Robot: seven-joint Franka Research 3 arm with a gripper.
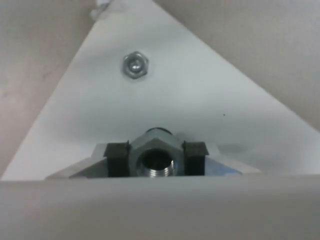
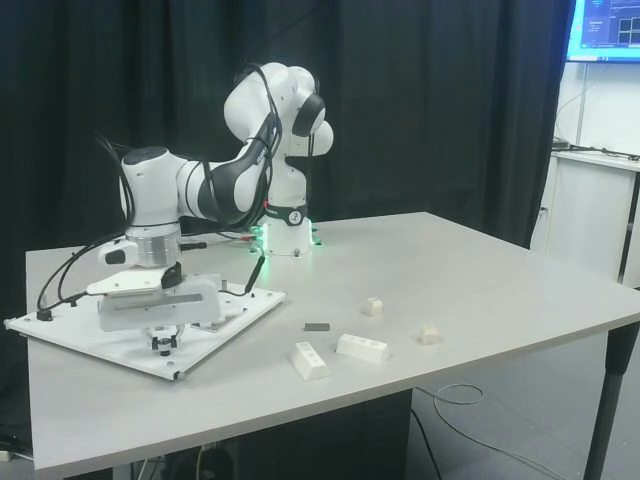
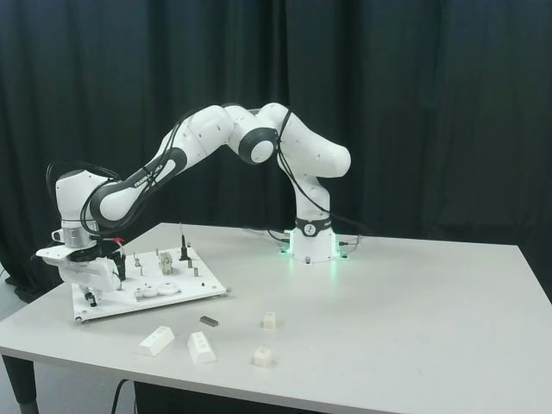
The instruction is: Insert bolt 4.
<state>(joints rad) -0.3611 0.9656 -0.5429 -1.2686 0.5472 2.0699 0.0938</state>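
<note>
The bolt (image 1: 156, 159) sits clamped between the two black pads (image 1: 116, 159) of the gripper (image 1: 156, 161), its hexagonal grey head and threaded hollow end facing the wrist camera; the jaws are clenched on it. It hangs over a corner of the white board (image 1: 190, 100), near the board's edge closest to the front of the counter (image 2: 480, 270). One hex-headed fastener (image 1: 135, 65) is already seated in the board a little way beyond the held bolt.

The step in hand appears to be the carry-and-align stage: the bolt is grasped but not yet visibly in a hole. The next move probably calls for centring it over its hole, which the pictures do not show, and lowering it straight, since a tilted entry could jam it.

By count: one arm (image 3: 216, 138), one board, one bolt held, one seated fastener seen from the wrist. Loose on the counter lie two white wedge-like blocks (image 2: 361, 347), two small cubes (image 2: 373, 306) and one dark flat piece (image 2: 317, 325).
</note>
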